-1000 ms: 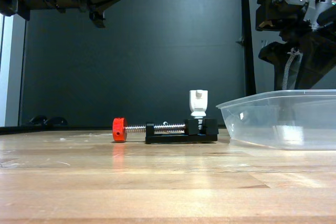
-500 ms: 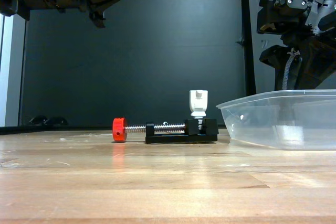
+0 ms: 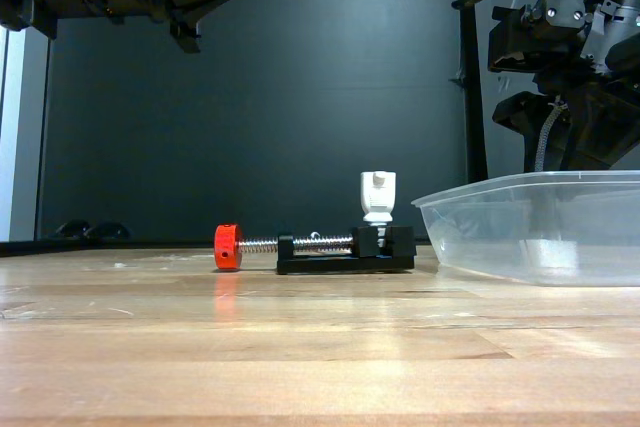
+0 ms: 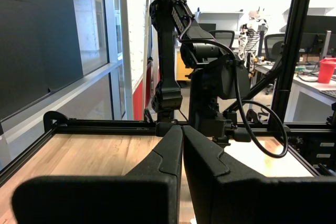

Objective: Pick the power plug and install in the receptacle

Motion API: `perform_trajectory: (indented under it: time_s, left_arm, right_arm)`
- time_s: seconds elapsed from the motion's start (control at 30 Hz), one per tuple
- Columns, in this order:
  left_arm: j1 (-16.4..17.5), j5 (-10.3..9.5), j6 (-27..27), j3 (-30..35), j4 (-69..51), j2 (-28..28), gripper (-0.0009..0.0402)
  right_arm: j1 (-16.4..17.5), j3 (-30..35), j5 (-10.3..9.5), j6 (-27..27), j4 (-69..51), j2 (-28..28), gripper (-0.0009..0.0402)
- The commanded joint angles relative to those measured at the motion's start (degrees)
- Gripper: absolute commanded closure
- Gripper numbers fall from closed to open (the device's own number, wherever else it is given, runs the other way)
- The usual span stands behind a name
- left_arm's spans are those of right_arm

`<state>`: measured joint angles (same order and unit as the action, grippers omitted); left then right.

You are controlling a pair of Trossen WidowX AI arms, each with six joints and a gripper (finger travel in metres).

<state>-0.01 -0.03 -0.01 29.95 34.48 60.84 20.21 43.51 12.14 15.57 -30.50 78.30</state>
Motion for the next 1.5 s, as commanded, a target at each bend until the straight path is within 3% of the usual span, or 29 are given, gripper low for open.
perform_trajectory:
  time_s: [0.03, 0.83, 1.5]
  left_arm:
    - [0.0, 0.00, 0.0, 0.0, 0.0, 0.0, 0.0393]
    - [0.0, 0.00, 0.0, 0.0, 0.0, 0.0, 0.0393]
    - [0.0, 0.00, 0.0, 0.0, 0.0, 0.0, 0.0393]
  right_arm:
    - [0.1, 0.0, -0.15, 0.0, 0.0, 0.0, 0.0229]
    - [0.1, 0.0, -0.11, -0.2, 0.0, -0.1, 0.0394]
    - [0.1, 0.0, -0.09, -0.2, 0.0, -1.6, 0.0393]
